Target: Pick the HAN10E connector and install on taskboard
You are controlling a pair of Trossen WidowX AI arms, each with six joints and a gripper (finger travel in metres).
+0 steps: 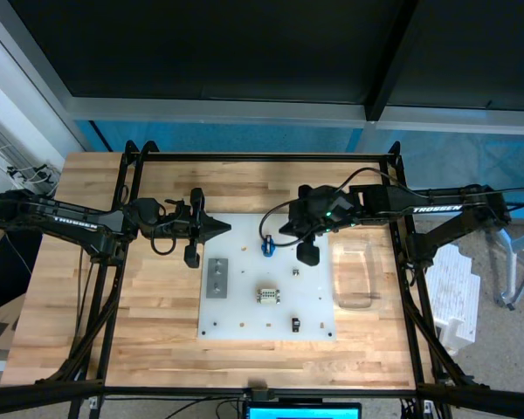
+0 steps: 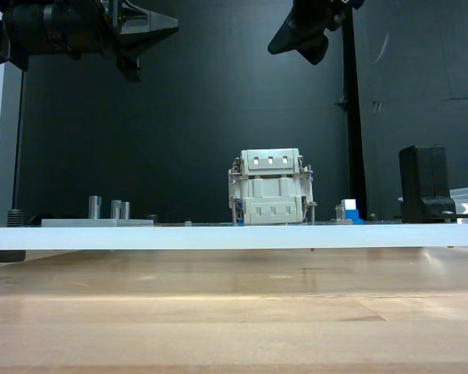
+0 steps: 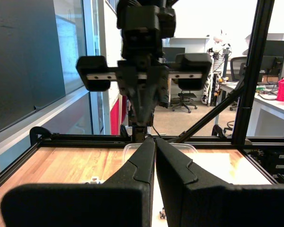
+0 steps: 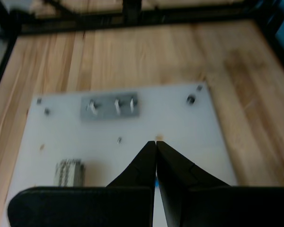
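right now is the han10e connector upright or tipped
Upright: the HAN10E connector sits square on the taskboard. Left gripper and right gripper hang shut above it, touching nothing.

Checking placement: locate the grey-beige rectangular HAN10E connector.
High view: connector on the white taskboard, right of the grey metal block; left gripper and right gripper hover over its far end.

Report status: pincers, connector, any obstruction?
Left pincer shut, empty, high at far-left edge of board. Right pincer shut, empty, above board near blue part. Connector sits on board, free of both. Nothing in the way.
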